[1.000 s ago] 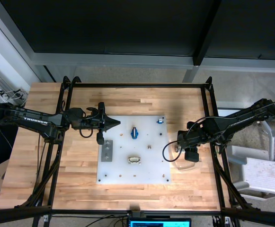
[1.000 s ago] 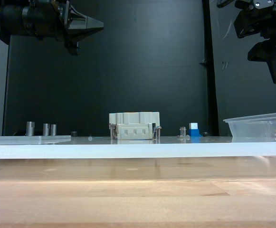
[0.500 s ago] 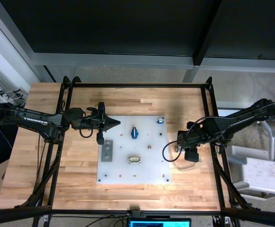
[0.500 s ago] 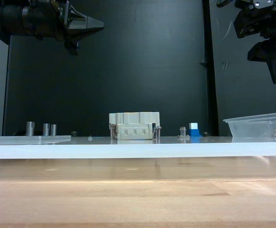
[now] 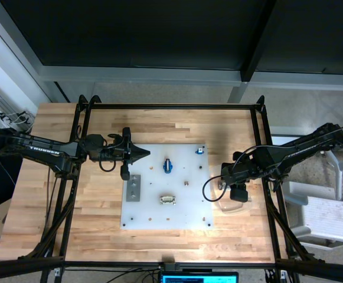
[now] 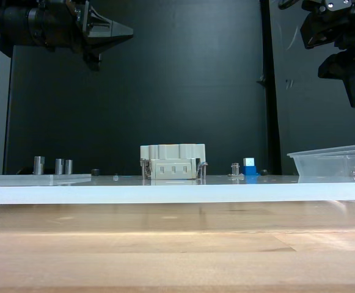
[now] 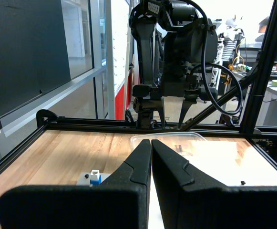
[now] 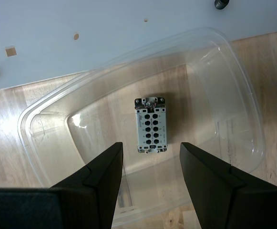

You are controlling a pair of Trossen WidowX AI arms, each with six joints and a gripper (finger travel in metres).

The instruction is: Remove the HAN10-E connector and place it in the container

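The HAN10-E connector [image 8: 150,125], a small beige-grey block with two rows of dark pin holes, lies flat on the floor of the container [image 8: 233,95]. That container is a clear plastic tray [image 5: 233,207] just off the white board's right edge. My right gripper [image 8: 151,145] hangs open above the tray, touching nothing, its fingers on either side of the connector as seen from above. High over the board's far left side, my left gripper [image 5: 146,153] is shut and empty, its fingers [image 7: 143,157] pressed together.
On the white board [image 5: 159,219] stand a beige housing [image 5: 167,200], a grey metal plate with three holes [image 5: 134,188], a blue upright part [image 5: 167,165] and a small blue-white piece [image 5: 199,150]. A black frame runs around the wooden table.
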